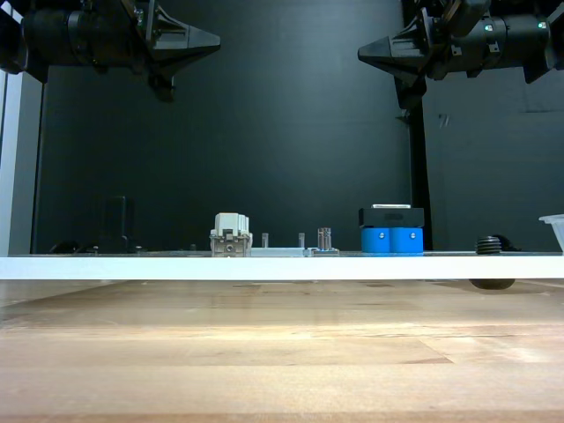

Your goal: Remove the RJ45 connector from the taskboard and place in the container

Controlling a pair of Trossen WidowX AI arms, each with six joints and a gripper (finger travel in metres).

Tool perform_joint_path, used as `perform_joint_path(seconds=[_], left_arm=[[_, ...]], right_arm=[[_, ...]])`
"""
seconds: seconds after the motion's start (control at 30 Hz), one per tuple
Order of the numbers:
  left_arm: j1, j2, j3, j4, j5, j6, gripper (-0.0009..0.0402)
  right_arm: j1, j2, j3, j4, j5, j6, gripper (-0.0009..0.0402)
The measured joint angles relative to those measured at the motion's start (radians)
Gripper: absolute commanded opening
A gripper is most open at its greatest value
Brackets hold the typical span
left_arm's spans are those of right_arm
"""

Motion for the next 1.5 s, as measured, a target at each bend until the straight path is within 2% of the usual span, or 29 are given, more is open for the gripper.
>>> perform_joint_path(seconds=[1.3,1.5], left_arm=[[0.000,0.000,0.000,0.000,0.000,0.000,0.0000],[0.000,0.000,0.000,0.000,0.000,0.000,0.0000]], right_arm=[[0.002,-0.002,0.004,-0.001,-0.003,0.003,0.0000],[0.008,-0.017,0.058,-0.141,-0.007,0.002,0.0000]])
